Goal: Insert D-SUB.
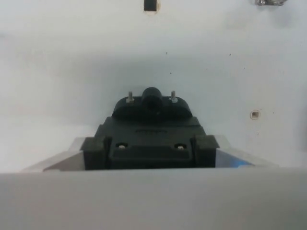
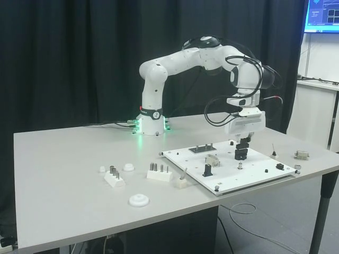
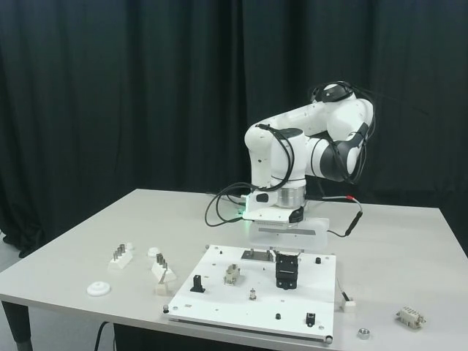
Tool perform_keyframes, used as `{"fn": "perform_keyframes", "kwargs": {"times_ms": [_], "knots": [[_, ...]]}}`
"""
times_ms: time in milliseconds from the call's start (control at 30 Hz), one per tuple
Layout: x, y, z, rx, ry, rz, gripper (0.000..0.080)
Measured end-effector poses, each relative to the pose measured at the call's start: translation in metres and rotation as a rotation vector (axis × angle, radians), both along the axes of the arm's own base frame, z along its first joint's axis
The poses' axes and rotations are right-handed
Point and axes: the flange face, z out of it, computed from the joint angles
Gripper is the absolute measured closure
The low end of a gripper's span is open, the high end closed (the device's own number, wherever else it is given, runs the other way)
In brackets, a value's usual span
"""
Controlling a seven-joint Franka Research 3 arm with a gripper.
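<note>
Both fingers (image 1: 93, 153) clamp the black plastic D-SUB connector (image 1: 151, 132) above the white board (image 2: 233, 172); next, align and press down.

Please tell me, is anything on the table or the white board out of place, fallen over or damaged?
Nothing stands out. The gripper holds the black D-SUB connector upright over the white board. A small connector and a nut lie loose on the grey table beside the board, but look undamaged.
</note>
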Motion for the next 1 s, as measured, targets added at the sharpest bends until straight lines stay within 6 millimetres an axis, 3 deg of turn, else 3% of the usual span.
{"fn": "perform_keyframes", "kwargs": {"times_ms": [1000], "knots": [[-0.0014, 0.0003, -0.0001, -0.010, 0.005, -0.019, 0.0421]]}}
